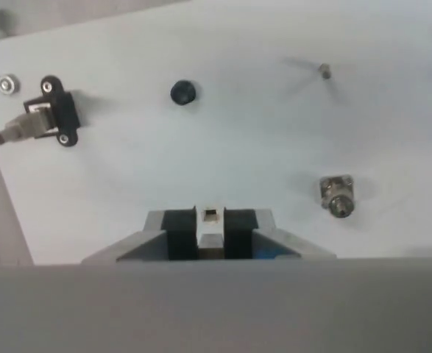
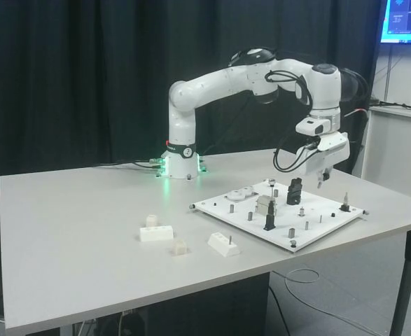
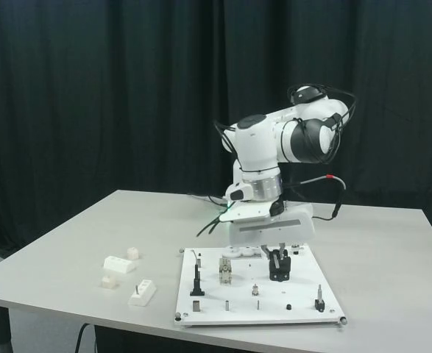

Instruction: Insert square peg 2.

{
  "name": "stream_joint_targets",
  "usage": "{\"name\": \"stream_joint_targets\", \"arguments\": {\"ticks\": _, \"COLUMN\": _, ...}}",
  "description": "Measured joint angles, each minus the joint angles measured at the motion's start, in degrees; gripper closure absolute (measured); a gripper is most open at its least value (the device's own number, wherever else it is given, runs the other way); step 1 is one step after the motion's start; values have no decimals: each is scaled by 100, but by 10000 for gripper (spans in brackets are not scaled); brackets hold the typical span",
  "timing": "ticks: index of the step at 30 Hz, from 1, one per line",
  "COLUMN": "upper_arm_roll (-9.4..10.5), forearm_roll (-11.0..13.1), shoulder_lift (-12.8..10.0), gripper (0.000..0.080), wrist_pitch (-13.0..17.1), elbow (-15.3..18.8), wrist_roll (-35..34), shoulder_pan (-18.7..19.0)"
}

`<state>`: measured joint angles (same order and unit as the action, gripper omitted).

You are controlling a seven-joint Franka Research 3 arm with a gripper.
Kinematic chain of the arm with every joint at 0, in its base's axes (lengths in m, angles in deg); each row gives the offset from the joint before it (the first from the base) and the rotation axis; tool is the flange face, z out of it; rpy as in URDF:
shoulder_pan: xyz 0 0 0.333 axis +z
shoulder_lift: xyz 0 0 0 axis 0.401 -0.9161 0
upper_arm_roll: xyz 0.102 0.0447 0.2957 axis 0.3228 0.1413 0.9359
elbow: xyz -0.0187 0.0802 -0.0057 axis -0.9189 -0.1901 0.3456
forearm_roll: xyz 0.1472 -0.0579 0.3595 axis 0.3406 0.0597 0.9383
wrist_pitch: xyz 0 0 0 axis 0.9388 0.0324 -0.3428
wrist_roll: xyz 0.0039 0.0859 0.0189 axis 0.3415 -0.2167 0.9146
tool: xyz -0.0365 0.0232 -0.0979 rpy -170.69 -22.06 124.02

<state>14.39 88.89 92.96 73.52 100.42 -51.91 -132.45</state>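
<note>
The white arm's pincer hangs above the flat white task board, clear of its surface. In the wrist view its two black finger pads stand narrow, clamped on a small pale square peg whose end shows a square recess; the peg is held between the pads, off the board.

Beneath and ahead of the pincer lies bare board. Further out from the fingertips sits a small round black knob. To one side of that, well apart from the pincer, a black bracket holding a grey plug-like connector is fixed to the board, with a small metal nut just beside it. On the other side, nearer the pincer, stands a metal threaded connector on a square flange, and beyond it a thin metal pin rises upright.

In the second room view the pincer hovers close over a black block-shaped fixture on the board's far half. Well away from the pincer, on the grey tabletop beside the board, rest several white blocks, one of them carrying a pin.
</note>
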Motion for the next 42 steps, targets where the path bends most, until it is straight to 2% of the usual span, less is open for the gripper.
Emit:
{"name": "stream_joint_targets", "arguments": {"ticks": 6, "upper_arm_roll": 67, "forearm_roll": -3, "shoulder_lift": 0, "gripper": 731, "wrist_pitch": 237, "elbow": 248, "wrist_roll": 0, "shoulder_pan": 231}}
{"name": "stream_joint_targets", "arguments": {"ticks": 26, "upper_arm_roll": 106, "forearm_roll": -56, "shoulder_lift": -4, "gripper": 731, "wrist_pitch": 1470, "elbow": 1209, "wrist_roll": 127, "shoulder_pan": 1233}}
{"name": "stream_joint_targets", "arguments": {"ticks": 37, "upper_arm_roll": 250, "forearm_roll": -9, "shoulder_lift": -130, "gripper": 731, "wrist_pitch": 1947, "elbow": 1539, "wrist_roll": 134, "shoulder_pan": 1441}}
{"name": "stream_joint_targets", "arguments": {"ticks": 42, "upper_arm_roll": 307, "forearm_roll": 161, "shoulder_lift": -145, "gripper": 731, "wrist_pitch": 2030, "elbow": 1635, "wrist_roll": 308, "shoulder_pan": 1442}}
